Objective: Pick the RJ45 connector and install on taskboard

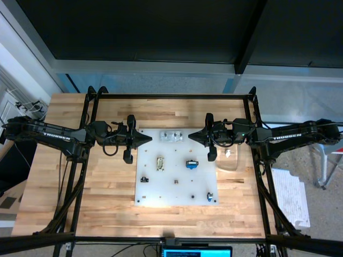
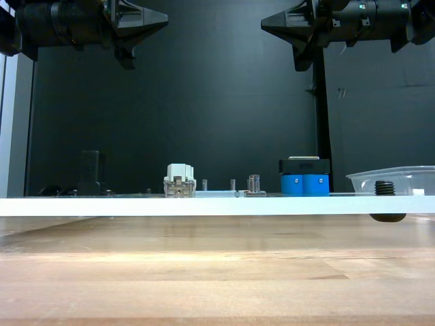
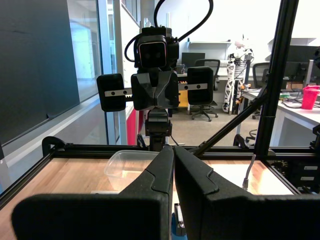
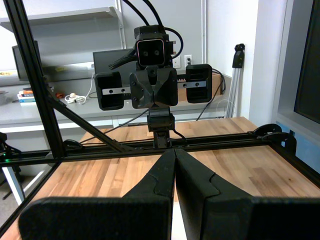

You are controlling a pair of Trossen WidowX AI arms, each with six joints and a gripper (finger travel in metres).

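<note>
Left pincer (image 1: 149,138) and right pincer (image 1: 191,137) hang high over the board (image 1: 161,187), both pressed together and empty; connector (image 1: 209,196) looks seated in blue jack (image 1: 213,201), and it's likely light with a brittle clip, best held by its boot.

Light wooden plank table (image 1: 80,187), seen from above and level along its top. Bears a white task board (image 1: 161,187) lying flat about the middle, square to the edges, with bare wood showing on all four sides. Appears slightly raised in the low view, one dark foot (image 2: 387,218) visible beneath the right end. Clear tray (image 1: 228,167) just beside the board's right edge, toward its far half. Black frame (image 1: 171,97) bounding the far edge and both sides.
</note>
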